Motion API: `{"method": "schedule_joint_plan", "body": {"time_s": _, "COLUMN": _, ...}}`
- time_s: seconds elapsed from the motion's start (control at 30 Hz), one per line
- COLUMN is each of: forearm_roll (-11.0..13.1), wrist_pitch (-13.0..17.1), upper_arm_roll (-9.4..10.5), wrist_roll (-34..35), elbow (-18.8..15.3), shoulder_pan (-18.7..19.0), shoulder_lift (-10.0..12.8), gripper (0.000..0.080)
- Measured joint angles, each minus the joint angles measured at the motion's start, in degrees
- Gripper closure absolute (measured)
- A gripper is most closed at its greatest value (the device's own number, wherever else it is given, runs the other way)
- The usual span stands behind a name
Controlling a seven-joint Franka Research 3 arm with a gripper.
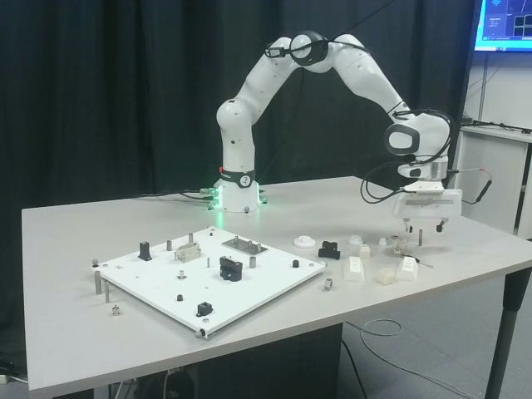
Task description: Remove square peg 1.
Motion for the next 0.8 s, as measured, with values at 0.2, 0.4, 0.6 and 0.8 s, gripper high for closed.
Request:
{"method": "schedule_joint_plan", "body": {"time_s": 0.2, "forearm_roll": 0.0, "wrist_pitch": -0.4, "upper_arm_roll": -0.11, "wrist_roll": 0.0, "elbow": 0.4, "shoulder_pan": 0.0, "shoulder_lift": 0.0, "gripper": 0.0003}}
{"method": "schedule_joint_plan", "body": {"time_s": 0.4, "forearm_roll": 0.0, "wrist_pitch": -0.6, "upper_arm_roll": -0.22, "wrist_roll": 0.0, "elbow": 0.6, "shoulder_pan": 0.0, "shoulder_lift": 0.0, "gripper": 0.0003}}
{"method": "schedule_joint_plan", "body": {"time_s": 0.6, "forearm_roll": 0.0, "wrist_pitch": -0.6, "upper_arm_roll": -0.3, "wrist_roll": 0.0, "elbow": 0.7, "shoulder_pan": 0.0, "shoulder_lift": 0.0, "gripper": 0.0003}}
{"method": "schedule_joint_plan", "body": {"time_s": 0.8, "forearm_roll": 0.0, "wrist_pitch": -0.6, "upper_arm_roll": -0.36, "wrist_roll": 0.0, "elbow": 0.7, "shoulder_pan": 0.0, "shoulder_lift": 0.0, "gripper": 0.0003}}
